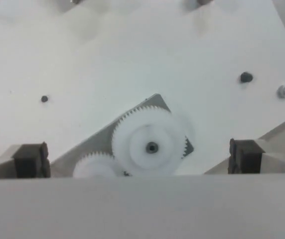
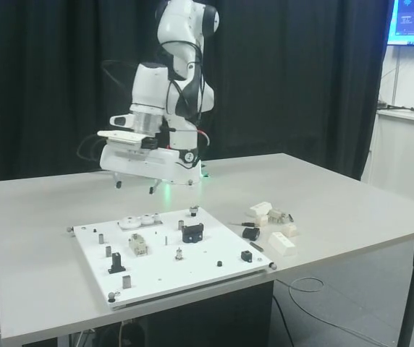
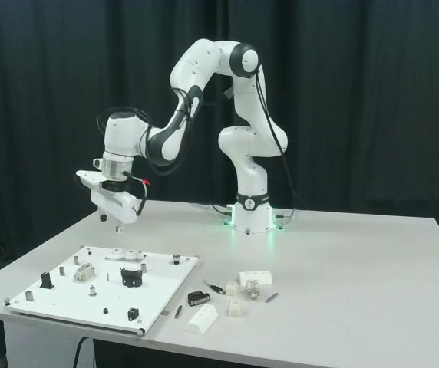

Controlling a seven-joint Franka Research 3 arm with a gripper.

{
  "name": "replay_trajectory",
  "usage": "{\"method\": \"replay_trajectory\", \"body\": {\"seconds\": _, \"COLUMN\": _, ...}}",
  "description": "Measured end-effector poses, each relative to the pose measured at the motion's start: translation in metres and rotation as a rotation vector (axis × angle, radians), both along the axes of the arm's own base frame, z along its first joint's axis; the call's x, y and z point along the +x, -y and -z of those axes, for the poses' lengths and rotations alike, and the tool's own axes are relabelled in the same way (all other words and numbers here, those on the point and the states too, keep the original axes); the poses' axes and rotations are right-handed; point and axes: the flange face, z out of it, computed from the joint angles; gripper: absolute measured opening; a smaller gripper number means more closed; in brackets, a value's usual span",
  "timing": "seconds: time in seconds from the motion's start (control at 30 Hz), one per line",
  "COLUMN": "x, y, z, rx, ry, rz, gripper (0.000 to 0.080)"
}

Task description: Remove large gear.

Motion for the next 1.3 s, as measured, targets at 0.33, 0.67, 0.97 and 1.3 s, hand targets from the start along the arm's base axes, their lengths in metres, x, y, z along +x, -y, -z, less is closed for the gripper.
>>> {"method": "replay_trajectory", "body": {"seconds": 0.33, "x": -0.012, "y": 0.013, "z": 0.008, "rx": 0.060, "ry": 0.058, "rz": 0.139, "gripper": 0.0800}}
{"method": "replay_trajectory", "body": {"seconds": 0.67, "x": -0.020, "y": 0.018, "z": 0.026, "rx": 0.096, "ry": 0.039, "rz": 0.223, "gripper": 0.0800}}
{"method": "replay_trajectory", "body": {"seconds": 0.97, "x": -0.026, "y": 0.023, "z": 0.040, "rx": 0.104, "ry": 0.005, "rz": 0.244, "gripper": 0.0800}}
{"method": "replay_trajectory", "body": {"seconds": 1.3, "x": -0.026, "y": 0.023, "z": 0.045, "rx": 0.107, "ry": -0.008, "rz": 0.202, "gripper": 0.0800}}
